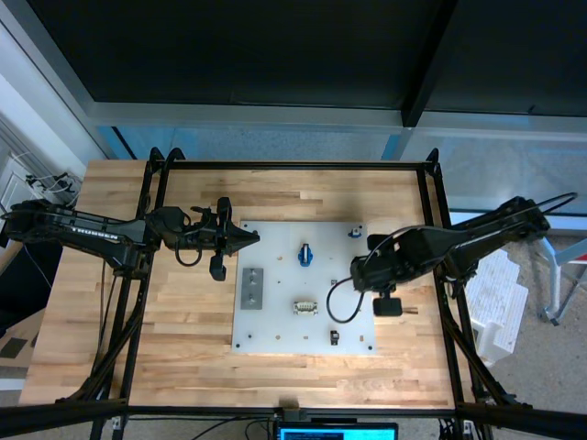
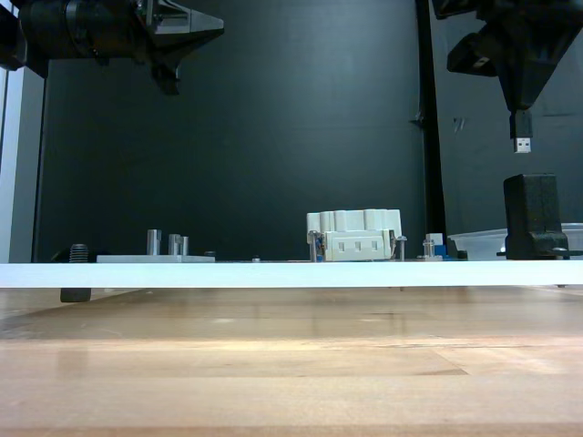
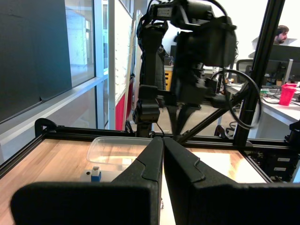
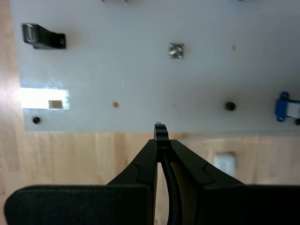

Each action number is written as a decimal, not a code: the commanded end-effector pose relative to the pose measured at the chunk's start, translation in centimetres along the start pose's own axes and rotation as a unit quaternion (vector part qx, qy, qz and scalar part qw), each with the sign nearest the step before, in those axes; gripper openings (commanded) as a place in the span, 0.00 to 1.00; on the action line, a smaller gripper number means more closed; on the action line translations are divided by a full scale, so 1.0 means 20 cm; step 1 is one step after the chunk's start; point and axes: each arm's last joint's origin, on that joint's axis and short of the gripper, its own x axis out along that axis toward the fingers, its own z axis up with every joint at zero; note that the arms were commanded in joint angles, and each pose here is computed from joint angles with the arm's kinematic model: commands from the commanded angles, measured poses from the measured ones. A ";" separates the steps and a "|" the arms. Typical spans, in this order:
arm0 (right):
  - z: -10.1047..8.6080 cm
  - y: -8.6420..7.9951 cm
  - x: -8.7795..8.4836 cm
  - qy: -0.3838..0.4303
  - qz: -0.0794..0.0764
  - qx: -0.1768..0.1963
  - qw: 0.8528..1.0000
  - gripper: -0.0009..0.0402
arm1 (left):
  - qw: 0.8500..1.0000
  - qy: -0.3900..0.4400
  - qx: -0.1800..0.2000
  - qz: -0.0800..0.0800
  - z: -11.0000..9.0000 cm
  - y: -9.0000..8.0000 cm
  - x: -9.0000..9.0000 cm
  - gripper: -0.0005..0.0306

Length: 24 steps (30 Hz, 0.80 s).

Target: Pick the USB connector and install on taskboard

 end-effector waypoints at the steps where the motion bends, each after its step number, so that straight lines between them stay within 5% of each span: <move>1: 0.06 0.06 0.02 0.000 0.002 0.002 1.000 0.02 | 1.000 0.000 0.000 0.000 0.00 0.00 0.00 0.02; 24: 0.33 0.41 0.12 0.006 0.009 0.030 0.999 0.02 | 1.000 0.000 0.000 0.000 0.00 0.00 0.00 0.02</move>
